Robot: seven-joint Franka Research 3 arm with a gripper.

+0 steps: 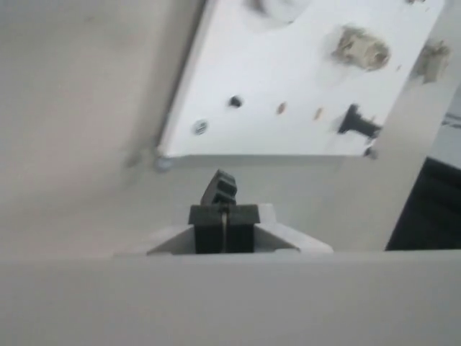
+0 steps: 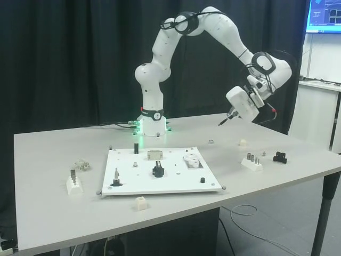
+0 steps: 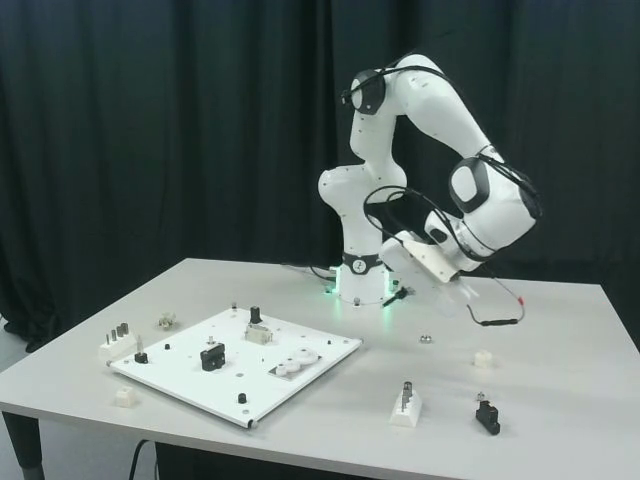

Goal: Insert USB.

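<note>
White block (image 2: 140, 202), small, sits nearest the front edge of the grey table (image 2: 48, 213), loose and clear of the work.

Just behind it lies the white board (image 2: 176, 178), flat on short feet at its corners. It carries several fixtures: a black knob-like part (image 2: 158, 171) near the middle, a pale block (image 2: 155, 154) behind it, and a black post (image 2: 136, 148) at the far left. Which of these holds the USB socket cannot be told from the room views. Judgement: the board is laid centrally so every fixture falls within the arm's reach.

Left of the board stands a white holder (image 2: 74, 184) with a peg. Right of it, well apart, are a second white holder (image 2: 251, 162) with upright pins and a black clip (image 2: 279, 157). These look like parking places for loose parts.

Farther back and raised, the gripper (image 1: 224, 214) hangs in the air over the right-hand part of the table, well apart from the board and tilted. Its jaws are pressed together, pinching a small black plug (image 1: 222, 189) that juts beyond the tips. Judgement: this is the USB piece, gripped at its rear so the mating end stays free.

At the far edge, the arm's base (image 2: 152, 124) shows a green light.

Judgement: carry phase; insertion not yet begun. Next move calls for bringing the plug down square to its socket.
</note>
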